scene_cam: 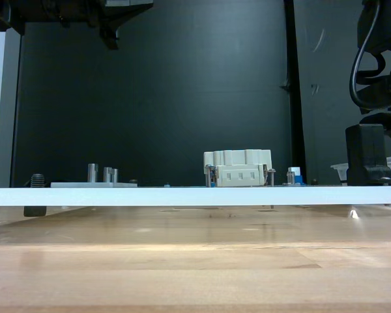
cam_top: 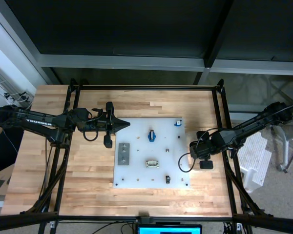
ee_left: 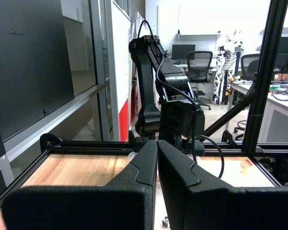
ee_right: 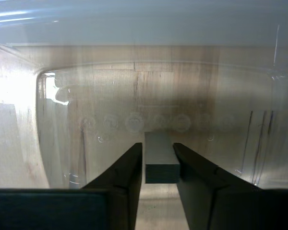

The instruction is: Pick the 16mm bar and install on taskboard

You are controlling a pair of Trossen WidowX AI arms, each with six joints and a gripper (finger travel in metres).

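Wood of the counter (cam_top: 88,180) carries the white taskboard (cam_top: 136,173), and I take this board as the landmark. At the board's far left corner hangs the left gripper (cam_top: 124,125), raised well above the surface and pointing across the board. Its jaws are pressed fully together with nothing between them, as the left wrist view shows well. On the board stand a grey block with holes (cam_top: 124,153) near the left edge, and a blue knob (cam_top: 152,135) and a beige connector (cam_top: 152,164) toward the middle. Just beyond the board's right edge is the right gripper (cam_top: 205,162), low down and pointing to the counter. Its jaws are open only by the width of the 16mm bar (ee_right: 162,158) and lie against two opposite flat sides of it. So the bar is held, clear of any seat on the board, in front of a clear plastic wall (ee_right: 77,96) through which wood is seen.

The bar looks dark grey, stiff and solid, probably heavy for its size. Its faces seem smooth, so I judge it may slide if the grip is weak. The flat sides are the right place to hold, near one end, so that the other end is free to enter its seat. Which seat is meant, I cannot tell.
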